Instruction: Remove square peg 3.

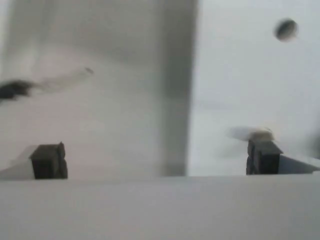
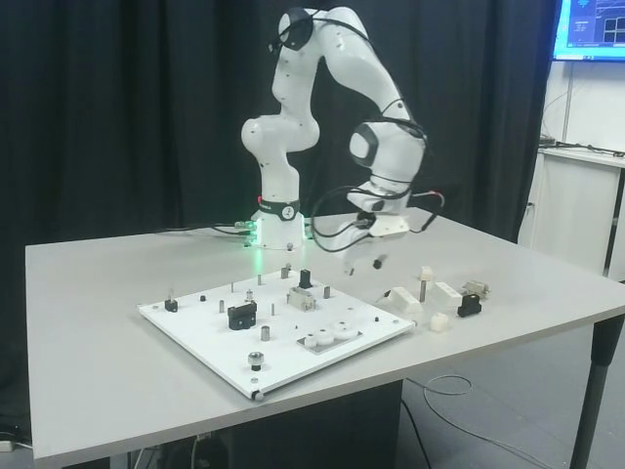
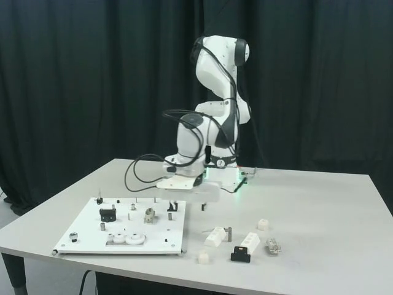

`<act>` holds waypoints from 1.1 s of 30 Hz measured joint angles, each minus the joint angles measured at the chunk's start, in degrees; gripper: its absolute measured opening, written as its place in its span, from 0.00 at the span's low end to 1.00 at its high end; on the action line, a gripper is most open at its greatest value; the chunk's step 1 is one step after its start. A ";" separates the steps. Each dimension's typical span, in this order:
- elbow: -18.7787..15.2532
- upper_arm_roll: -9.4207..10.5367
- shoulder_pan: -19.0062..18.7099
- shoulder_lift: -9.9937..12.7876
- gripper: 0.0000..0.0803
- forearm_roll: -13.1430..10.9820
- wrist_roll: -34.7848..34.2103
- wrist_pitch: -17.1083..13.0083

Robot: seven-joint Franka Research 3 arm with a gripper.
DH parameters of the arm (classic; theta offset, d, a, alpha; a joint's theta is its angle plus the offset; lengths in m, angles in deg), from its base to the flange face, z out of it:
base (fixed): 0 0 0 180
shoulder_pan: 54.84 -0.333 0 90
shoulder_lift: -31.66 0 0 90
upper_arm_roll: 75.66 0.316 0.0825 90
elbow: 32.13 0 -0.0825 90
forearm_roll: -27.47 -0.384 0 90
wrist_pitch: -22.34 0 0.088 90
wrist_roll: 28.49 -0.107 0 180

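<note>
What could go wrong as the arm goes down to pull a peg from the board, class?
1. The pincer hangs open above the board edge, beside small upright pegs; it might close on the wrong one.
2. Loose white blocks lie near that edge on the table; the arm might knock them.

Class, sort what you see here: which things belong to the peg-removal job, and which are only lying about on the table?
Part of the job:
- gripper, open and empty, above the board's edge
- white board carrying the mounted parts

Lying about:
- white blocks on the table beside the board
- black-based piece
- small metal connector
</note>
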 joint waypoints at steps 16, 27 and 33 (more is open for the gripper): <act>-2.53 -0.53 7.11 -1.61 1.00 -0.15 8.22 -1.56; -5.22 -1.20 7.55 -1.61 1.00 -0.64 10.27 -4.73; -6.87 -1.20 7.55 -1.60 1.00 -0.87 10.47 -7.04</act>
